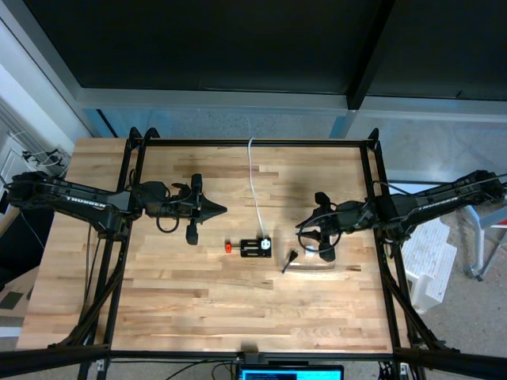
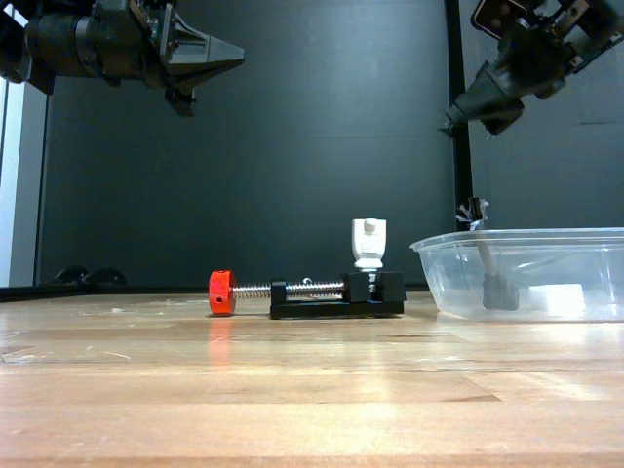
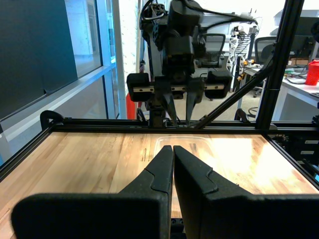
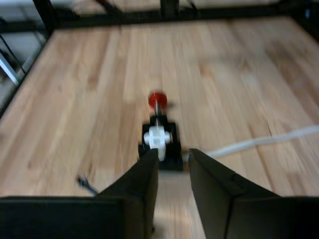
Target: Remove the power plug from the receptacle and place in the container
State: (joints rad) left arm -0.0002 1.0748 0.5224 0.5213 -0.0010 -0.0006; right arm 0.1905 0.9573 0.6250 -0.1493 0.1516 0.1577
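Overhead, left hand (image 2: 237,55) closed, hovering high, right hand (image 2: 452,122) parted above container (image 2: 458,285).

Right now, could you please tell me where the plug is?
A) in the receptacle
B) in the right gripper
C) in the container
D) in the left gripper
C: the low view shows the plug lying inside the container, while the receptacle has a bare socket. The open right gripper hangs above the container, and the shut left gripper hangs above the table's left half.
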